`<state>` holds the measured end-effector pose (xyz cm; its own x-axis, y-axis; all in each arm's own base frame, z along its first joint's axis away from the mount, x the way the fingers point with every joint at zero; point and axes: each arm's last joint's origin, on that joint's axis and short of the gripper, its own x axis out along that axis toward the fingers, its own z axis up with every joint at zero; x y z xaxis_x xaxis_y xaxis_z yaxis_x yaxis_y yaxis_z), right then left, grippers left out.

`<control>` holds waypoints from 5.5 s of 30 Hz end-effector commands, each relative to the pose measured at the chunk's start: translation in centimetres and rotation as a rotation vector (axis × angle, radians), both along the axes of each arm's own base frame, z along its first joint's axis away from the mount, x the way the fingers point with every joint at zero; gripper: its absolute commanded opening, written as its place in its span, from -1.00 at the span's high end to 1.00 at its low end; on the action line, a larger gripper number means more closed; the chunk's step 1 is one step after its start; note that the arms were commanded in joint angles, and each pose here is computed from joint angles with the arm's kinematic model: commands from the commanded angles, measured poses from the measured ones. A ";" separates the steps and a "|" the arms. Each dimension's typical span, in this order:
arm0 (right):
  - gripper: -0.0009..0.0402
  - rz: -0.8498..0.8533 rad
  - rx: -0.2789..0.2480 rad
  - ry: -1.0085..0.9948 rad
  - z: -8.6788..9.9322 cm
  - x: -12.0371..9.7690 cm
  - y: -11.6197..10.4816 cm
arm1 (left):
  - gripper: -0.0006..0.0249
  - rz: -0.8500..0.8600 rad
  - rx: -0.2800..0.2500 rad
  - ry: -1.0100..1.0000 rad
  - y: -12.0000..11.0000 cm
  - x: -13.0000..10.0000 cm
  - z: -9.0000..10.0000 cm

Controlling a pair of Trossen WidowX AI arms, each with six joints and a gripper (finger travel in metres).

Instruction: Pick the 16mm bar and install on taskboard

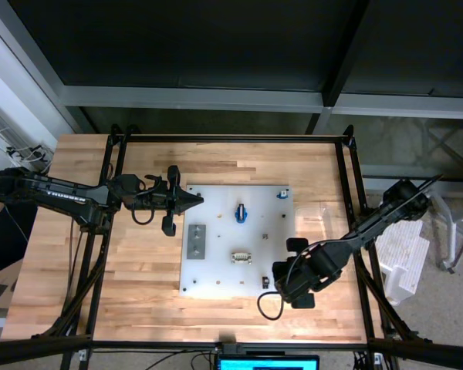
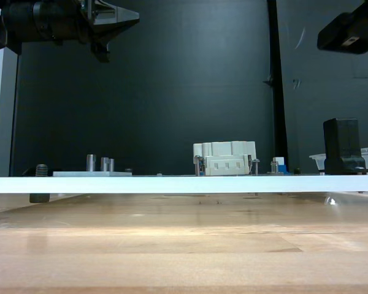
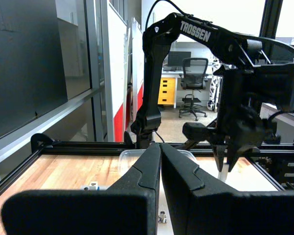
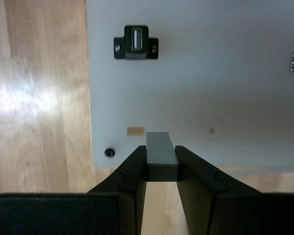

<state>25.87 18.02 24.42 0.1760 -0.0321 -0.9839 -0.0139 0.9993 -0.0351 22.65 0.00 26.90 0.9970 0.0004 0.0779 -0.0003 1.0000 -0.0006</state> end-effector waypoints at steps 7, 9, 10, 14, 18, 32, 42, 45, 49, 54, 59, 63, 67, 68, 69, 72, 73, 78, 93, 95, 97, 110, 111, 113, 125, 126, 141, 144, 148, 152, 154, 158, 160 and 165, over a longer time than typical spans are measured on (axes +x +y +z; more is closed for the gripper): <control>0.95 0.029 -0.014 0.024 -1.2 0.5 0.5 | 0.95 0.000 0.000 0.000 0.0 0.0 0.0; 0.95 0.032 -0.001 0.049 -1.7 0.6 0.7 | 0.95 0.000 0.000 0.000 0.0 0.0 0.0; 0.95 0.032 0.003 0.054 -1.9 0.7 0.8 | 0.95 0.000 0.000 0.000 0.0 0.0 0.0; 0.95 0.012 0.014 0.051 -2.0 0.7 1.0 | 0.95 0.000 0.000 0.000 0.0 0.0 0.0; 0.95 0.005 0.017 0.049 -2.2 0.7 1.0 | 0.95 0.000 0.000 0.000 0.0 0.0 0.0; 0.95 -0.007 0.027 0.036 -3.3 0.5 1.1 | 0.95 0.000 0.000 0.000 0.0 0.0 0.0; 0.95 -0.005 0.022 0.030 -3.6 0.5 1.1 | 0.95 0.000 0.000 0.000 0.0 0.0 0.0; 0.95 -0.006 0.015 0.024 -3.6 0.5 1.1 | 0.95 0.000 0.000 0.000 0.0 0.0 0.0; 0.95 -0.007 0.016 0.023 -3.6 0.5 1.1 | 0.95 0.000 0.000 0.000 0.0 0.0 0.0; 0.95 -0.006 0.016 0.023 -3.6 0.5 1.1 | 0.95 0.000 0.000 0.000 0.0 0.0 0.0; 0.95 -0.005 0.014 0.028 -3.6 0.4 1.1 | 0.95 0.000 0.000 0.000 0.0 0.0 0.0; 0.95 -0.006 0.014 0.032 -3.6 0.3 1.1 | 0.95 0.000 0.000 0.000 0.0 0.0 0.0; 0.95 -0.006 0.015 0.032 -3.6 0.3 1.1 | 0.95 0.000 0.000 0.000 0.0 0.0 0.0; 0.95 -0.006 0.015 0.032 -3.6 0.3 1.2 | 0.95 0.000 0.000 0.000 0.0 0.0 0.0; 0.95 -0.006 0.015 0.032 -3.6 0.3 1.2 | 0.95 0.000 0.000 0.000 0.0 0.0 0.0; 0.95 -0.009 0.016 0.032 -3.6 0.3 1.2 | 0.95 0.000 0.000 0.000 0.0 0.0 0.0; 0.95 -0.009 0.016 0.032 -3.6 0.3 1.2 | 0.95 0.000 0.000 0.000 0.0 0.0 0.0; 0.95 -0.008 0.016 0.032 -3.6 0.3 1.2 | 0.95 0.000 0.000 0.000 0.0 0.0 0.0; 0.95 -0.040 0.028 0.049 -3.6 0.1 1.3 | 0.95 0.000 0.000 0.000 0.0 0.0 0.0; 0.95 -0.040 0.027 0.050 -3.6 0.1 1.3 | 0.95 0.000 0.000 0.000 0.0 0.0 0.0; 0.95 -0.042 0.027 0.050 -3.6 0.1 1.3 | 0.95 0.000 0.000 0.000 0.0 0.0 0.0; 0.95 -0.024 0.024 0.048 -3.6 0.1 1.3 | 0.95 0.000 0.000 0.000 0.0 0.0 0.0; 0.95 -0.017 0.023 0.048 -3.6 0.1 1.3 | 0.95 0.000 0.000 0.000 0.0 0.0 0.0; 0.95 -0.017 0.022 0.047 -3.6 0.1 1.3 | 0.95 0.000 0.000 0.000 0.0 0.0 0.0; 0.95 -0.012 0.008 0.037 -3.6 0.1 1.3 | 0.95 0.000 0.000 0.000 0.0 0.0 0.0; 0.95 -0.012 0.008 0.037 -3.6 0.1 1.3 | 0.95 0.000 0.000 0.000 0.0 0.0 0.0; 0.95 -0.010 0.010 0.037 -3.6 0.1 1.3 | 0.95 0.000 0.000 0.000 0.0 0.0 0.0; 0.95 -0.008 0.011 0.036 -3.6 0.1 1.4 | 0.95 0.000 0.000 0.000 0.0 0.0 0.0; 0.95 -0.006 0.012 0.035 -3.6 0.1 1.4 | 0.95 0.000 0.000 0.000 0.0 0.0 0.0; 0.95 -0.006 0.012 0.035 -3.6 0.0 1.5 | 0.95 0.000 0.000 0.000 0.0 0.0 0.0; 0.95 -0.005 0.011 0.036 -3.6 0.0 1.5 | 0.95 0.000 0.000 0.000 0.0 0.0 0.0; 0.95 -0.002 0.008 0.036 -3.7 0.0 1.5 | 0.95 0.000 0.000 0.000 0.0 0.0 0.0; 0.95 -0.002 0.009 0.037 -3.9 0.0 1.4 | 0.95 0.000 0.000 0.000 0.0 0.0 0.0; 0.95 -0.002 0.008 0.037 -4.1 -0.1 1.4 | 0.95 0.000 0.000 0.000 0.0 0.0 0.0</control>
<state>25.80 19.43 20.54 0.1458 -0.0194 -0.9891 -0.0136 0.9997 -0.0216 22.64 0.00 26.90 0.9970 0.0004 0.0779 -0.0004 1.0000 -0.0002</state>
